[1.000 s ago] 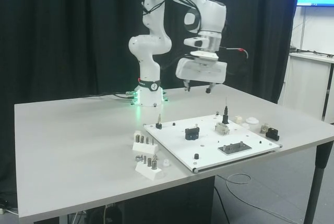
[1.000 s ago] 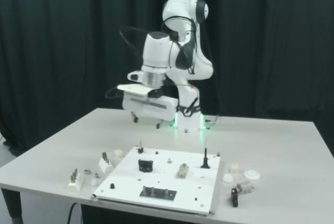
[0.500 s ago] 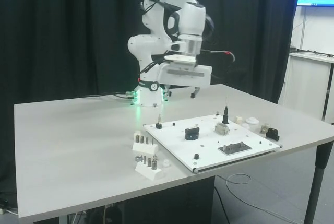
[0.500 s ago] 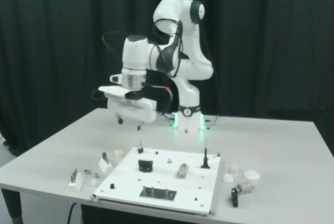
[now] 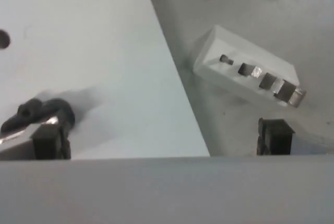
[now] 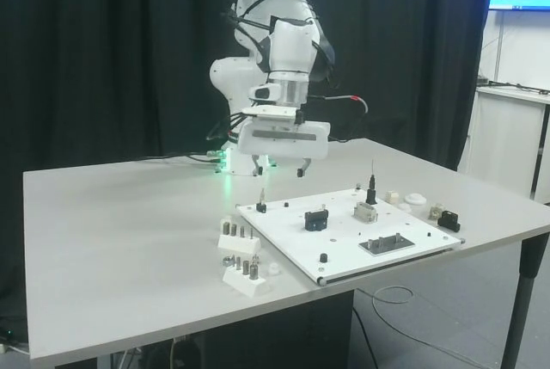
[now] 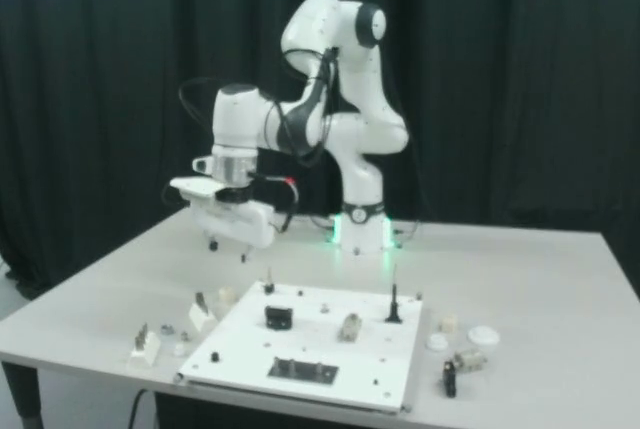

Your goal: Pick BNC.

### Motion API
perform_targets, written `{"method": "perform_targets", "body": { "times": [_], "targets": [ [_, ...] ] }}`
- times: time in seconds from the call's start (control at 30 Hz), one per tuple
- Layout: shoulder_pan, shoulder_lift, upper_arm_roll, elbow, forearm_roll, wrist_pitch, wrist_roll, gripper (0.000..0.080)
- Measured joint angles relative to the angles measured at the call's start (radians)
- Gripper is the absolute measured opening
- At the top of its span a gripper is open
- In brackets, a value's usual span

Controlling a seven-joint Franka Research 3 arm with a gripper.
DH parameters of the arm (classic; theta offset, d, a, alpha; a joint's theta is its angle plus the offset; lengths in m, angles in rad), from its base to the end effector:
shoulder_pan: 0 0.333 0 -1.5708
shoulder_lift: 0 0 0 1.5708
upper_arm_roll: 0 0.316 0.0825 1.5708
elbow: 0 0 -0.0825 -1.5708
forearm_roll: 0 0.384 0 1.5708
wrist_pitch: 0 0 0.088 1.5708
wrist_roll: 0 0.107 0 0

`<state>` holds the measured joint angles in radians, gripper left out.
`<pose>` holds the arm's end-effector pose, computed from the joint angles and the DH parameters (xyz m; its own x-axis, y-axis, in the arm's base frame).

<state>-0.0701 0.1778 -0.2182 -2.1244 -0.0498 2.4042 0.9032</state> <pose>0.5531 -0.1621 0.3393 0.4025 -0.9071 0.1234 -0.9118 -0.4093 -0.0348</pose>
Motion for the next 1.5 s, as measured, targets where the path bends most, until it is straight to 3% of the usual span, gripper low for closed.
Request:
{"method": "perform_targets", "body": {
  "times": [0.4,0.97,1.2,1.5],
  "targets": [
    [-0.032,0.055,0.0,0.002,0.048,0.078,-0.006,0.08],
    [-0.047,0.163,0.0,0.039,0.064,0.202,-0.007,0.08],
    [-0.058,0.214,0.0,0.086,0.105,0.212,-0.007,0.08],
    [-0.075,0.275,0.0,0.157,0.115,0.212,-0.011,0.08]
  ]
}}
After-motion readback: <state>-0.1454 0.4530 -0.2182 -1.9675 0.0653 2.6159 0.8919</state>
